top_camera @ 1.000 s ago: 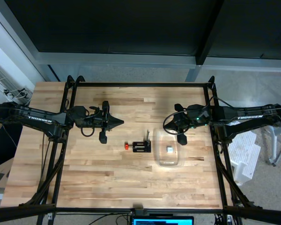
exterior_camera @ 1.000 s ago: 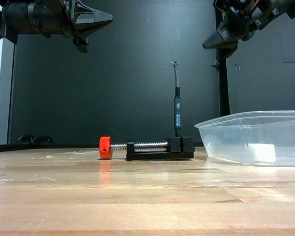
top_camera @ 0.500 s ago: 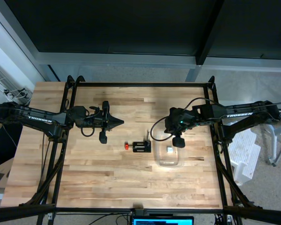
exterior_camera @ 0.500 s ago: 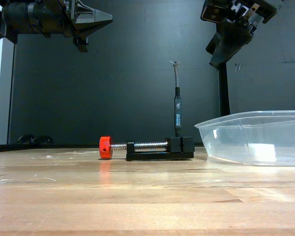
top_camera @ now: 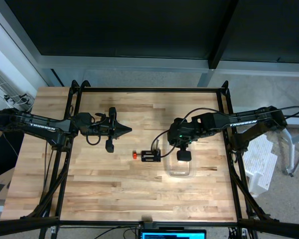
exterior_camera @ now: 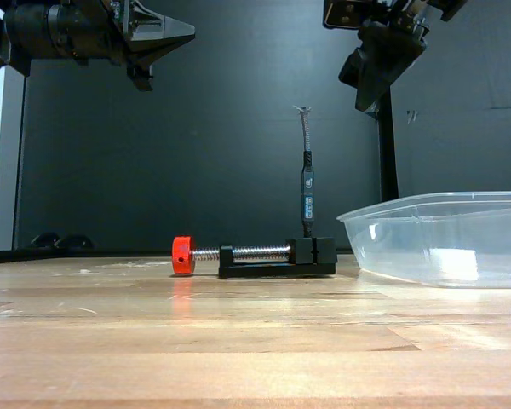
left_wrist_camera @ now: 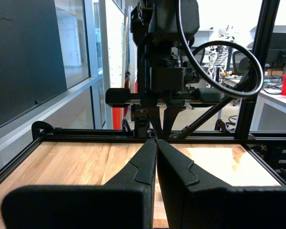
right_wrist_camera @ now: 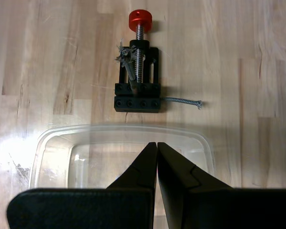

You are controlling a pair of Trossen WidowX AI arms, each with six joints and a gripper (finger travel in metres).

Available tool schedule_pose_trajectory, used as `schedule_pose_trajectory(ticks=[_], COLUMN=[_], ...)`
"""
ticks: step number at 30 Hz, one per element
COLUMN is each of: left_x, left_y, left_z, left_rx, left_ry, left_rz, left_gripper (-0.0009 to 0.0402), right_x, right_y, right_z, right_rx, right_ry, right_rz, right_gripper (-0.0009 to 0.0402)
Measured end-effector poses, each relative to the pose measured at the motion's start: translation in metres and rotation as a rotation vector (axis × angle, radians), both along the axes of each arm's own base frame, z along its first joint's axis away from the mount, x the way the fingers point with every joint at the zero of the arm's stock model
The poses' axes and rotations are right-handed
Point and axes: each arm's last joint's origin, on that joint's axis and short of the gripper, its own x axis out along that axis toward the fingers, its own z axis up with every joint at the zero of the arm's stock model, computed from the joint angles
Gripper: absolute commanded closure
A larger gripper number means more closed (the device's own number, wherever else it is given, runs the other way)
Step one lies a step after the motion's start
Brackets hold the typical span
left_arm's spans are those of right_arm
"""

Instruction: Remove the USB-C connector from taskboard and place in the container

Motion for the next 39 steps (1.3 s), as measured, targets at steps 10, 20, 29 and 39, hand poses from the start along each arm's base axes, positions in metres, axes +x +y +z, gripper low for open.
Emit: schedule_pose_trajectory(ticks=[10,20,29,39], left_x=[0.0,0.0,0.0,0.0], left_y=[0.0,0.0,0.0,0.0], left_z=[0.0,0.0,0.0,0.0], left_rx=[0.0,0.0,0.0,0.0], left_ry=[0.0,0.0,0.0,-0.001], left_rz=[0.0,0.0,0.0,0.0], left_gripper=[0.0393,0.0393,0.0393,0.0393], right_x=[0.026,0.045,0.065,0.074], right_y=[0.014,0.019,0.022,0.024], right_z=[-0.008,-0.023,-0.035,-0.047], right_rx=[-0.032,-0.045,-0.053,-0.054], right_ry=[0.065,0.106,0.134,0.134], right_rz=[0.0,-0.015,-0.014,-0.01], right_gripper=[0.0335,0.0274,0.0263,0.0262])
